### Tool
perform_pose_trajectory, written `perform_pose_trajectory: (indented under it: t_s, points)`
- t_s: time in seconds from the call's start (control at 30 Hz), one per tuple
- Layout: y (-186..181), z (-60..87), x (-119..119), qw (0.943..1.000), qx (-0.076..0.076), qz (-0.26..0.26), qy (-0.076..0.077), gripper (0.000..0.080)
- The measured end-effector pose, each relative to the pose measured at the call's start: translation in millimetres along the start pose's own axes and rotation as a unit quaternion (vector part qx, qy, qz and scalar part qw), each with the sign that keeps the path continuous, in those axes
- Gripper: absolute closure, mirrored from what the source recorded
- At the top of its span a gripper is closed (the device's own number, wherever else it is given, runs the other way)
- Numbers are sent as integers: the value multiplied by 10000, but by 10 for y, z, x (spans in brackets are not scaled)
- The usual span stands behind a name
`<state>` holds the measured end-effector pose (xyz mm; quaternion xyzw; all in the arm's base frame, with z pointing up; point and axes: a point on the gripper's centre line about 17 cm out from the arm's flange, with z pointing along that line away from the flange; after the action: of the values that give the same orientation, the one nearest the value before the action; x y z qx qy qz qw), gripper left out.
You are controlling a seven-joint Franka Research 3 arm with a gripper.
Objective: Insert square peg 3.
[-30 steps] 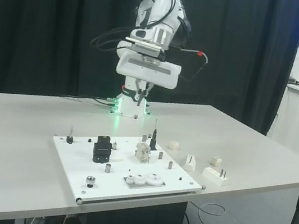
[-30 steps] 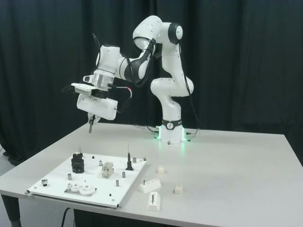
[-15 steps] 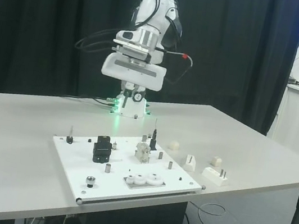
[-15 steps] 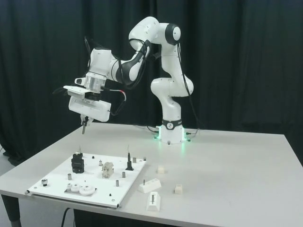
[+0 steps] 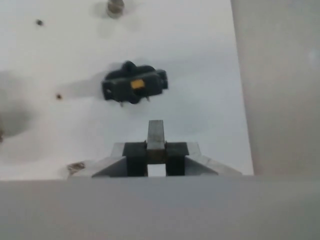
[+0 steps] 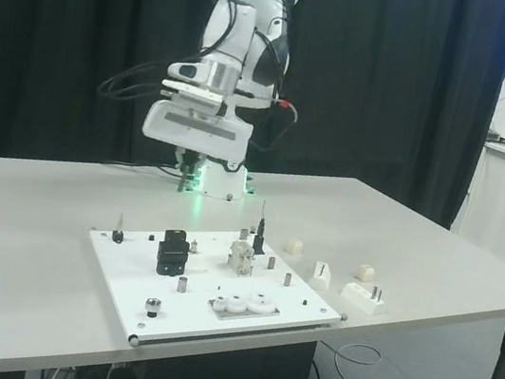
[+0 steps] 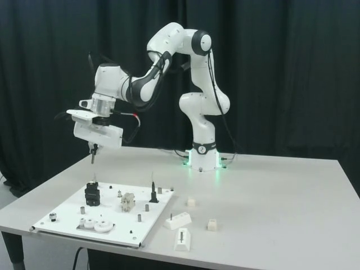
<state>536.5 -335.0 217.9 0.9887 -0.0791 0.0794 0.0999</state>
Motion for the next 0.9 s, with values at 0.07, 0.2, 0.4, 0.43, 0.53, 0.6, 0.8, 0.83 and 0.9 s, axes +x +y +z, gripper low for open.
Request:
perform_pose_trajectory:
  t_s: [0.07, 0.2, 0.4, 0.43, 0.53, 0.6, 0.8, 0.83, 0.9]
  points:
    - [51, 55, -39, 10000, 16, -50, -42, 730]
    - [117, 162, -101, 9999, 88, -88, -101, 730]
    - [147, 312, -149, 9996, 204, -130, -146, 730]
    - [148, 337, -152, 9996, 215, -138, -152, 730]
    - [151, 416, -155, 9995, 231, -152, -172, 730]
    - [146, 473, -153, 9994, 239, -170, -184, 730]
    - [112, 659, -190, 9989, 270, -253, -304, 730]
    - [104, 686, -201, 9987, 275, -269, -326, 730]
    - [86, 739, -224, 9985, 294, -299, -366, 730]
